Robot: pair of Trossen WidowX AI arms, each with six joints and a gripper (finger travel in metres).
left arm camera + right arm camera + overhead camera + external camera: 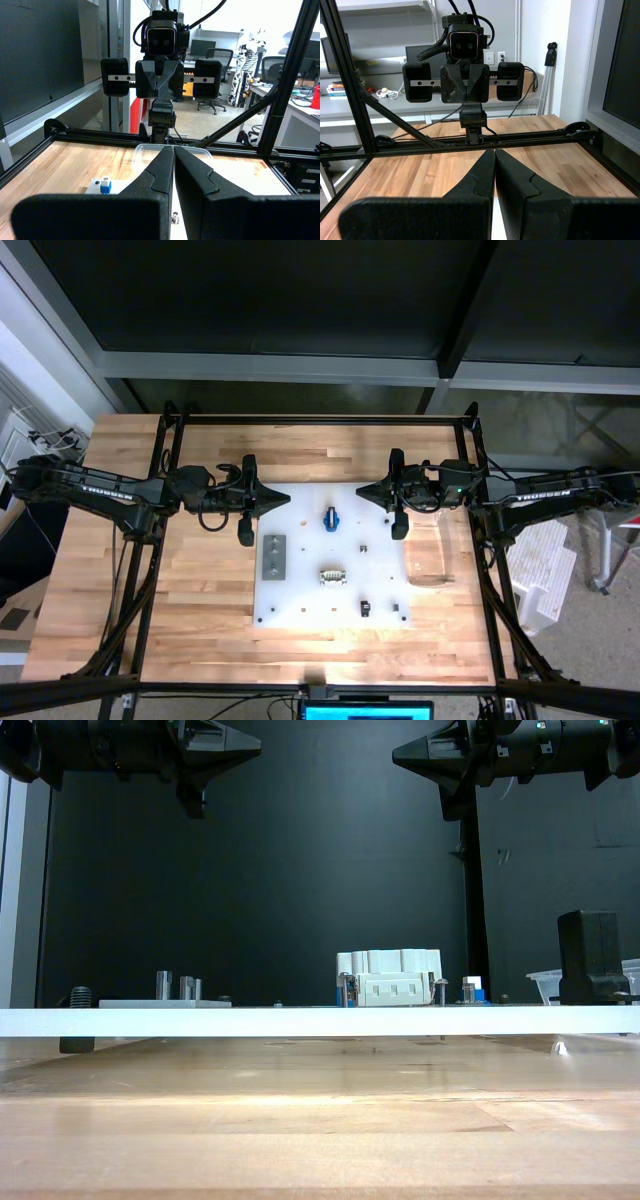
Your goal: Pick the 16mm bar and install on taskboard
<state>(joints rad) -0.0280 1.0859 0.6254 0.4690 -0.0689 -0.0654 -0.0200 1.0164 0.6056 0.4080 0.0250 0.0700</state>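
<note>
The white taskboard (300, 600) lies in the middle of the table. On its left part sits a grey block (273, 558) with short metal bars (165, 985) standing upright in it; I cannot tell which one is the 16mm bar. My left gripper (286, 500) hovers high over the board's far left edge, pointing right, shut and empty. My right gripper (361, 490) hangs high over the far right part of the board, pointing left, shut with nothing in it. The two tips face each other, well apart. Each wrist view shows closed fingers (165, 170) (485, 172) and the opposite arm.
A blue part (331, 518) stands at the back of the board and a white connector (333, 577) sits near its middle. A black block (592, 960) stands at the board's near right. A clear plastic tray (437, 552) lies to the board's right. Black frame rails border the table.
</note>
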